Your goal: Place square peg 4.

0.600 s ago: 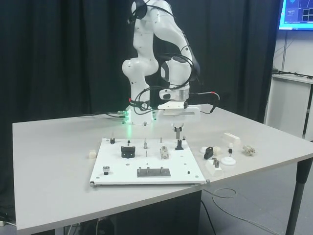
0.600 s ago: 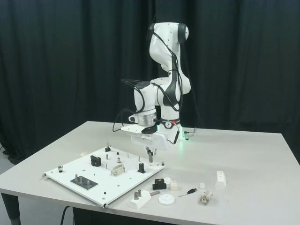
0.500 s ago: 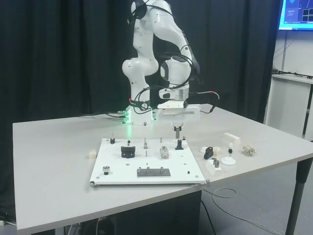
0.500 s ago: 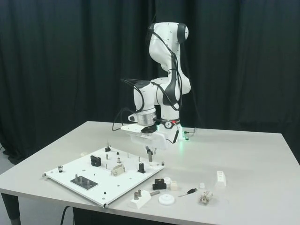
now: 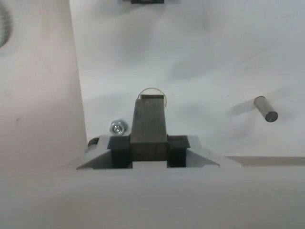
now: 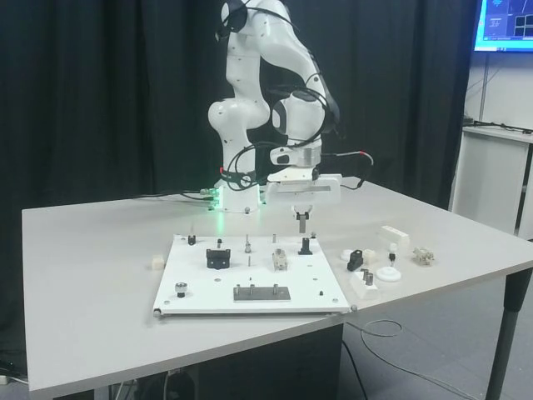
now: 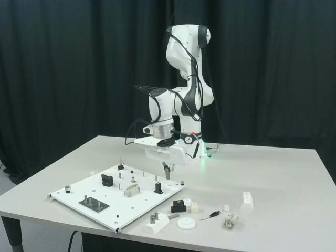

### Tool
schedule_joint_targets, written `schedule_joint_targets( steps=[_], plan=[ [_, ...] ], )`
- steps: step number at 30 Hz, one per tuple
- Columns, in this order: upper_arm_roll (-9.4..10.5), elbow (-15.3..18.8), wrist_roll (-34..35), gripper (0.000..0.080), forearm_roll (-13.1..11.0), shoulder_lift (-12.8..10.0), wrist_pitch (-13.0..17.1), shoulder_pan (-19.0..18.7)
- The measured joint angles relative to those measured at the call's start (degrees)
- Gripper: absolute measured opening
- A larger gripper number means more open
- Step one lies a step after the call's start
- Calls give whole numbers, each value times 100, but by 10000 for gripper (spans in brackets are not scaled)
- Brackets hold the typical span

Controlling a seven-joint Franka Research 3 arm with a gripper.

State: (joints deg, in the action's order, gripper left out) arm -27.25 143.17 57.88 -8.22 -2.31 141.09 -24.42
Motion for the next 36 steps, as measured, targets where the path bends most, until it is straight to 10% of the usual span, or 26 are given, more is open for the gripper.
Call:
schedule_joint_targets(
  steps=[36],
  plan=[
    [-2,-111,144,153,248,114,-104,-14]
  ],
)
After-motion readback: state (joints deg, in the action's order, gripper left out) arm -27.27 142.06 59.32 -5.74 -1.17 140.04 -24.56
